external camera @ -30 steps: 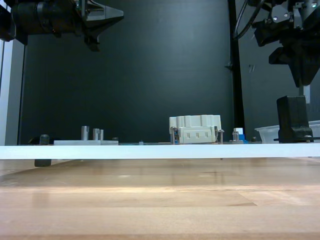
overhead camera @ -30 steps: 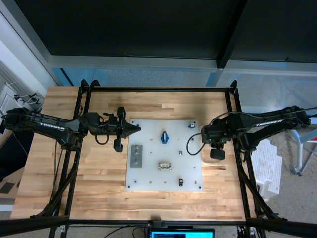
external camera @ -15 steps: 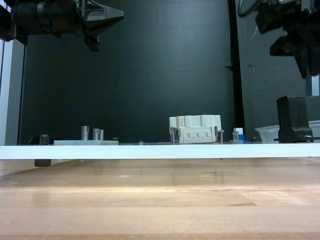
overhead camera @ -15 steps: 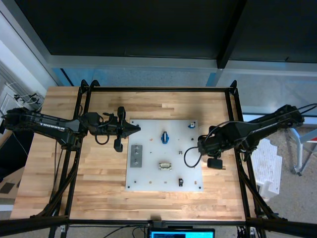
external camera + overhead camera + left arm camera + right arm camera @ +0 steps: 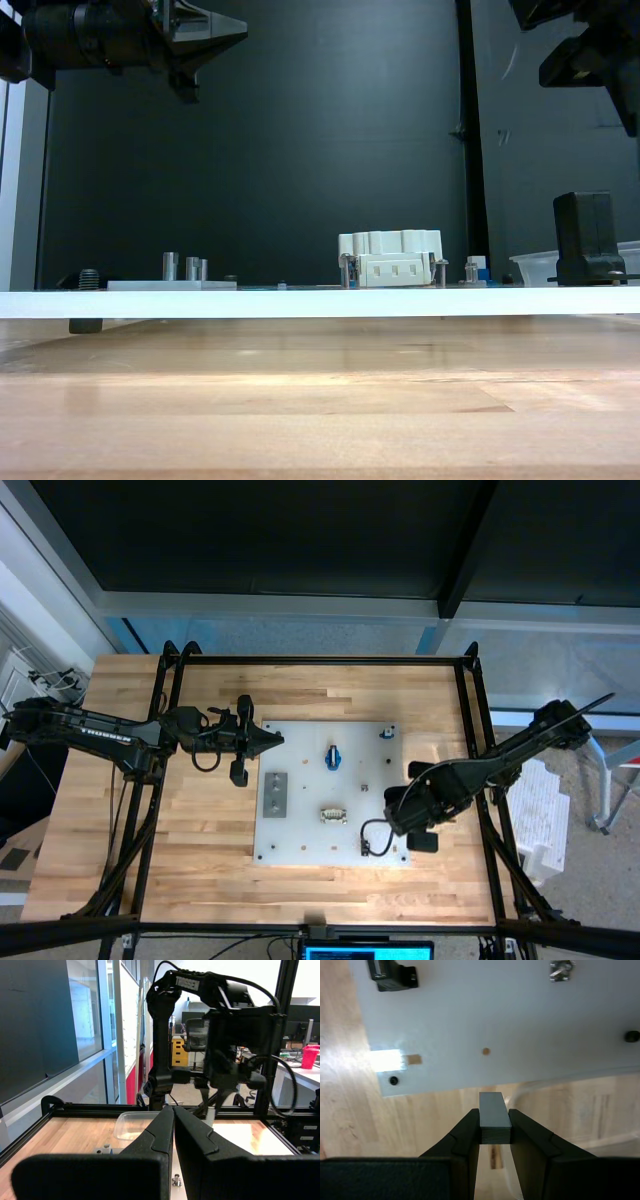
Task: Pick the 16mm bar and install on taskboard
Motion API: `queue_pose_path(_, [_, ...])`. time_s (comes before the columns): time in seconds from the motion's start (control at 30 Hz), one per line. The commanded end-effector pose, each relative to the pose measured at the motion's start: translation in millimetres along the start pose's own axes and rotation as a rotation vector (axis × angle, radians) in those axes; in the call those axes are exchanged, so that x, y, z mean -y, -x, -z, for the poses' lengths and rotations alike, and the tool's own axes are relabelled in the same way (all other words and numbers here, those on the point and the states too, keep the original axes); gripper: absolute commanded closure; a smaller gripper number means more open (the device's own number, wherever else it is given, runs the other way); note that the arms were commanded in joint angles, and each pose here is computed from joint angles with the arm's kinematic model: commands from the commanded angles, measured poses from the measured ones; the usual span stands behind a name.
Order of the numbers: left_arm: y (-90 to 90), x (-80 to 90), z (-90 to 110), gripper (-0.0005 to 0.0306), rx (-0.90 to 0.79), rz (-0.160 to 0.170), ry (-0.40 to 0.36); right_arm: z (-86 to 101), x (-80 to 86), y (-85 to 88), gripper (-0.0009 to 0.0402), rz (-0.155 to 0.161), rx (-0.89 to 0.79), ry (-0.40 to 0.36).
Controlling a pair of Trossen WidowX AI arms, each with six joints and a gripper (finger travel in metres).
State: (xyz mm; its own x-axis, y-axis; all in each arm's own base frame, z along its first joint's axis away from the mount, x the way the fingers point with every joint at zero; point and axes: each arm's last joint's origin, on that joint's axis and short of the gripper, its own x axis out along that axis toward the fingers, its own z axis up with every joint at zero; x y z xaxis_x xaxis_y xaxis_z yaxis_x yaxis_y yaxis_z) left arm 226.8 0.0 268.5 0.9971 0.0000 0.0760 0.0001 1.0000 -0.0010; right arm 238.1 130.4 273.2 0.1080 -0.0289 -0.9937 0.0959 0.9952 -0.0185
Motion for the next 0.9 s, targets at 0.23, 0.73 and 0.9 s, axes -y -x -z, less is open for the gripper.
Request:
queue_pose_path(0.23, [0.0,-0.1,-0.2,0.03,0.001,0.0,0.0,-11.8,-30.5,-10.5,0.0389,-0.007,0.002,0.019])
queue_pose_path(0.73, [0.0,-0.1,-0.2,0.03,0.001,0.0,0.0,-20.0,-55.8,-29.3,0.0389,-0.014,0.004,0.003])
queue_pose_path(0.9, [0.0,-0.1,-0.2,0.03,0.001,0.0,0.0,-20.4,-58.5,-34.6,0.0389,-0.004,-0.008,0.009])
